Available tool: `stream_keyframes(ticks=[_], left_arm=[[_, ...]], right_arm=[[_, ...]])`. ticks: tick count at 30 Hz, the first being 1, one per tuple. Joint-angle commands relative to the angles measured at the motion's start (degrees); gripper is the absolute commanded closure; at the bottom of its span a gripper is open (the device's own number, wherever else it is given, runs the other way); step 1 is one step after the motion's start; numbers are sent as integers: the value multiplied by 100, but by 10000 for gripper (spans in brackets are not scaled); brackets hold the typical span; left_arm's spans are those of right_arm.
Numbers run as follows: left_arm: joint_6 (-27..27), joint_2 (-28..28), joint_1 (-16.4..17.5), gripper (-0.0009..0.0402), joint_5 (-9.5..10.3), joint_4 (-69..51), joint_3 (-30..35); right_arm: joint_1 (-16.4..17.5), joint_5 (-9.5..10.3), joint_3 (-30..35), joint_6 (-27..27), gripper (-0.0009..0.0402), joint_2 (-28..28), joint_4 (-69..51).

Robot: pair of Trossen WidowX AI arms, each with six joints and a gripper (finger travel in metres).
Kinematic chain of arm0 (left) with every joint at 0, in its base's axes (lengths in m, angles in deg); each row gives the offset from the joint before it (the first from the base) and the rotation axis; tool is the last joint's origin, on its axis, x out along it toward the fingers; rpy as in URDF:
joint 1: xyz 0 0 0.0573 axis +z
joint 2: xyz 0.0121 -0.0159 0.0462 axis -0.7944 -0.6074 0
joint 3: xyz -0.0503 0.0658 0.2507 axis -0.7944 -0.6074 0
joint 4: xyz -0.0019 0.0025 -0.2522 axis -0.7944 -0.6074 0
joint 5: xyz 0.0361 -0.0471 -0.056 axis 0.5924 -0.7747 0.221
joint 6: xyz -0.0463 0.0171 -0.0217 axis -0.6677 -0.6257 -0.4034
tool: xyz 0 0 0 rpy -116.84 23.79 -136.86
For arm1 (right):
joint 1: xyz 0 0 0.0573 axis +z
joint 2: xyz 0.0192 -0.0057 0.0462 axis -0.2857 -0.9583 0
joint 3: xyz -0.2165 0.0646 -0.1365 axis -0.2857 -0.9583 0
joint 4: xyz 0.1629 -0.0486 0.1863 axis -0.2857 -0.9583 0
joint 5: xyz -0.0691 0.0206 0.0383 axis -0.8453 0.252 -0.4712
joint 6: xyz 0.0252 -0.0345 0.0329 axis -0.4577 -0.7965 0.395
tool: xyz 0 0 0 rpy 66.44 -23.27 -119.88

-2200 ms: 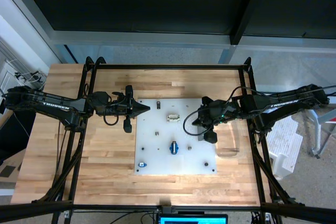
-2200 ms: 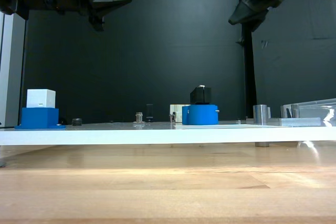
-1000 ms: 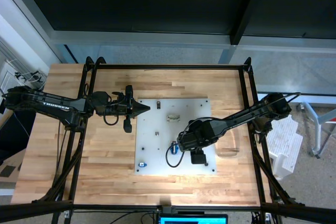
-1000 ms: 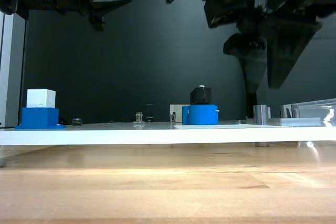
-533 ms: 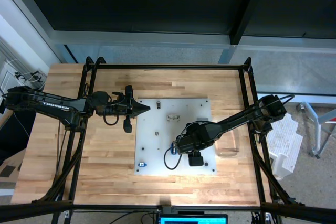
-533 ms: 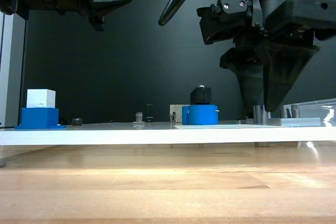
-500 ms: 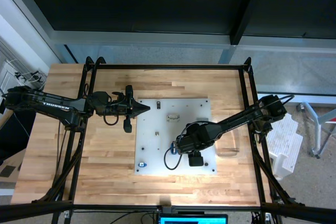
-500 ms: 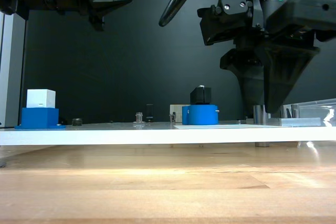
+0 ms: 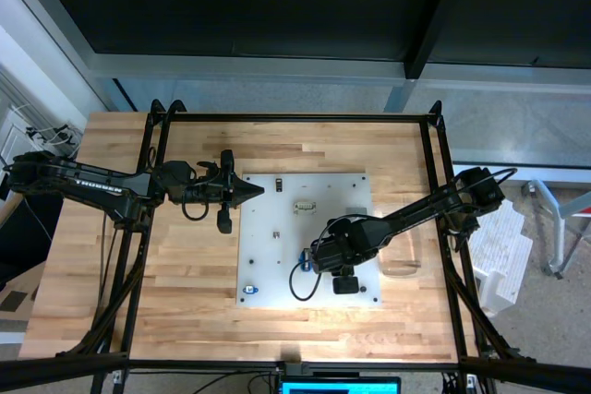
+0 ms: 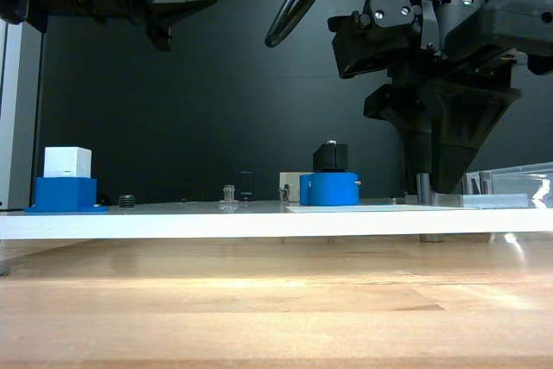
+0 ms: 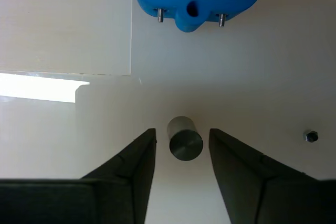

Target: Remove the 16mm cylinder and place in the container

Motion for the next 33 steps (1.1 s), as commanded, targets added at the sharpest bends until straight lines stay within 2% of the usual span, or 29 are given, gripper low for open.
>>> stream_keyframes(ticks=[1, 15, 23, 33], left_arm=[[0, 0, 2, 393, 0, 2, 0], [0, 0, 0, 393, 0, 2, 0], [0, 0, 0, 393, 0, 2, 0], [0, 0, 2, 393, 0, 2, 0]], right_arm=[[0, -2, 0, -4, 287, 0, 13], [0, 0, 0, 0, 365, 2, 24], [-2, 0, 15, 2, 382, 109, -9], [-17, -4, 22, 28, 391, 577, -190]])
